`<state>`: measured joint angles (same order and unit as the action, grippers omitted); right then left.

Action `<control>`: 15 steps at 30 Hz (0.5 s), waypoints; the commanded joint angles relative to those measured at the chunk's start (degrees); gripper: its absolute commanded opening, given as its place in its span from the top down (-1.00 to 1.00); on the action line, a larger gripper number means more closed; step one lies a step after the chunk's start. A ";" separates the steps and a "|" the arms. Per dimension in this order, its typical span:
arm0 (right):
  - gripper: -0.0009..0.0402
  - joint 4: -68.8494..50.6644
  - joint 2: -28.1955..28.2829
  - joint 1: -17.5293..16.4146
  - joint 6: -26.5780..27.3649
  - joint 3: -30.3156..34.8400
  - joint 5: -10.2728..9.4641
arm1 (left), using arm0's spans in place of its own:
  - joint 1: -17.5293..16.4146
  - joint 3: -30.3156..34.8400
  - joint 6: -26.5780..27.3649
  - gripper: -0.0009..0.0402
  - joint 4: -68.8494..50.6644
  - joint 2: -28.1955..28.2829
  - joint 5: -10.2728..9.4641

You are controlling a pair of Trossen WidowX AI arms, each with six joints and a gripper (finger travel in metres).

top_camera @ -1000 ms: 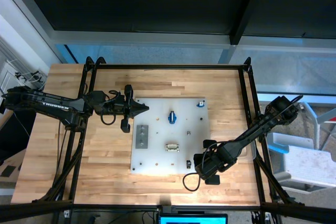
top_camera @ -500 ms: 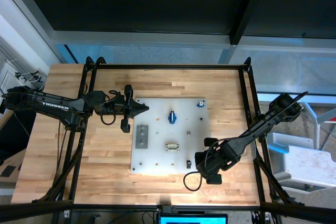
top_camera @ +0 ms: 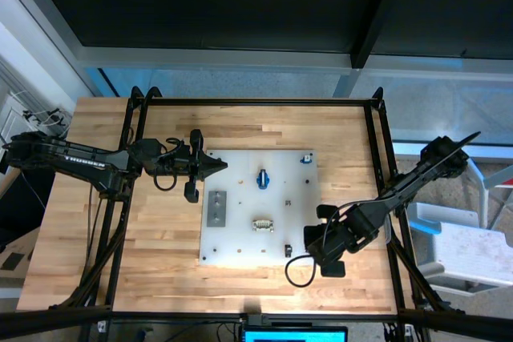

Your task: Pick the 16mm bar from the taskboard and place it in the container

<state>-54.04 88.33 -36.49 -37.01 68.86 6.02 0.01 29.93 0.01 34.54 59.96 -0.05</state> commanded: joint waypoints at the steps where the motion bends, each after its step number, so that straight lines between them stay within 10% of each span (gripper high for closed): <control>1: 0.84 -0.35 -1.51 0.02 -0.09 0.02 0.02 | -0.02 0.02 0.00 0.96 0.00 0.02 0.02; 15: 0.84 -4.04 -5.77 0.24 -0.09 0.02 0.39 | 0.00 0.02 0.00 0.96 0.00 0.02 0.02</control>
